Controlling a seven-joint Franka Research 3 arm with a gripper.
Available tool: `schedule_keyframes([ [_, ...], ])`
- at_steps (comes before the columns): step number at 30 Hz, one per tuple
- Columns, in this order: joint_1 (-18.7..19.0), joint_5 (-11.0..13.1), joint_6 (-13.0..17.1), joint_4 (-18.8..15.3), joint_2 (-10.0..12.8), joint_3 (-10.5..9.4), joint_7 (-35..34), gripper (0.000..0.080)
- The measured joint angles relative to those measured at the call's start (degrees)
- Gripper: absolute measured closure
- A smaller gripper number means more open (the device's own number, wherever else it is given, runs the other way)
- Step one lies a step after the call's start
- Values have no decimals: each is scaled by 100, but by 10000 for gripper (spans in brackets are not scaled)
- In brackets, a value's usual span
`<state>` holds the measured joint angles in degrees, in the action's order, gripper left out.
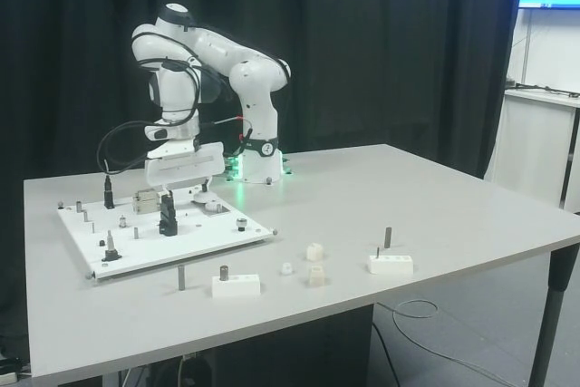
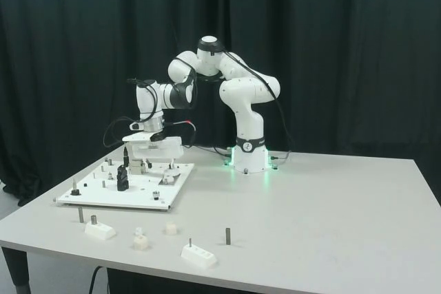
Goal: Insert large gear.
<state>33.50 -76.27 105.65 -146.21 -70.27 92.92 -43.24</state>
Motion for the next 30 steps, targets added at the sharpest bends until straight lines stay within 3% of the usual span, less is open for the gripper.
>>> schedule_keyframes([
  [30,0,297,-189,-202,-1,-11,-711,3],
])
